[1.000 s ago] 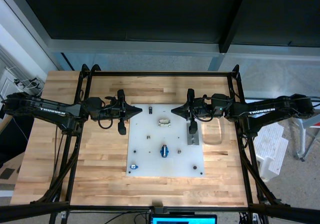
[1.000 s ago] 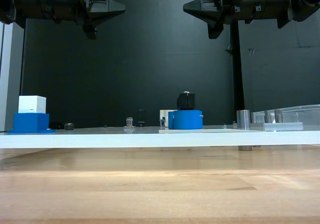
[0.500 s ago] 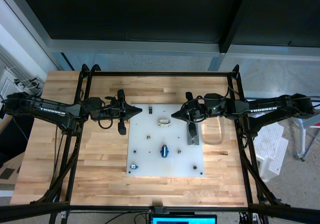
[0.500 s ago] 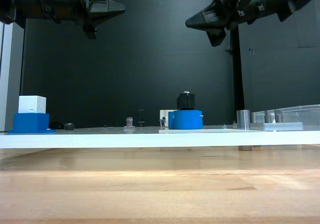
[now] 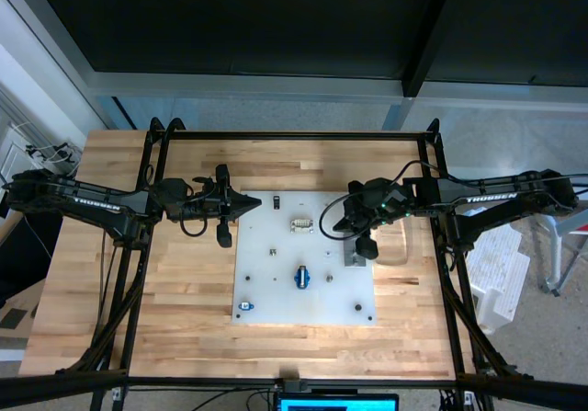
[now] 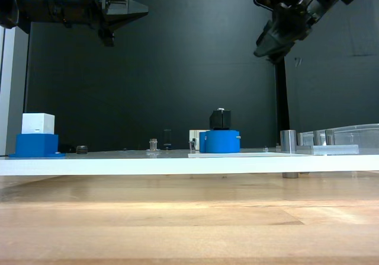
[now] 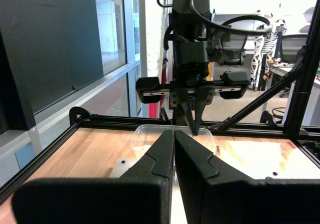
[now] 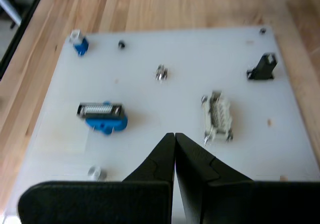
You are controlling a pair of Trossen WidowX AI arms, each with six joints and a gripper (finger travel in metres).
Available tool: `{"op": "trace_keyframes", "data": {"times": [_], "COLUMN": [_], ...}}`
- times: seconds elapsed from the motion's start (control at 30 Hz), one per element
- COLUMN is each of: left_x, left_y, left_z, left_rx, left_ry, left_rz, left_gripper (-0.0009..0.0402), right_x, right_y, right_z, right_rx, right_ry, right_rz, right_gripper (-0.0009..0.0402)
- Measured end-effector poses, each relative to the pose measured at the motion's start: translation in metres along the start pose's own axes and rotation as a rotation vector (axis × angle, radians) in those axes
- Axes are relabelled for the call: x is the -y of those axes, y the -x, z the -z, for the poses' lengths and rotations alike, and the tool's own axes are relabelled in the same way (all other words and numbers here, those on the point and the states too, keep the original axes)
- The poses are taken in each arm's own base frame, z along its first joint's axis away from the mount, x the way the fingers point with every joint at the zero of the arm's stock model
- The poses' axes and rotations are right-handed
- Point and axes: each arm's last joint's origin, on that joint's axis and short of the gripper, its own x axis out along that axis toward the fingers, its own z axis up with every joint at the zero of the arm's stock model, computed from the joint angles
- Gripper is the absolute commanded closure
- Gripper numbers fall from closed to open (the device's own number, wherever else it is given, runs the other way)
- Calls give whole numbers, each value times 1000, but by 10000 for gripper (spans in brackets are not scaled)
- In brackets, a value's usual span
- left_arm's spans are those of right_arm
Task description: Remove the 16mm cylinder and place in the container
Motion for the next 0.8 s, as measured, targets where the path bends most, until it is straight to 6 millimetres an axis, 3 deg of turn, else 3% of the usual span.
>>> {"op": "trace_keyframes", "data": {"times": [0.8], "left_x": [0], "left_y": [0], "left_z": [0], "left_rx": [0], "left_ry": [0], "left_rz": [0], "left_gripper": [393], "right_x": [-38], "right_y": [26], "right_z": [-3], "right_rx": [-249], "right_ry": [-26], "right_rz": [20], "right_gripper": [393]}}
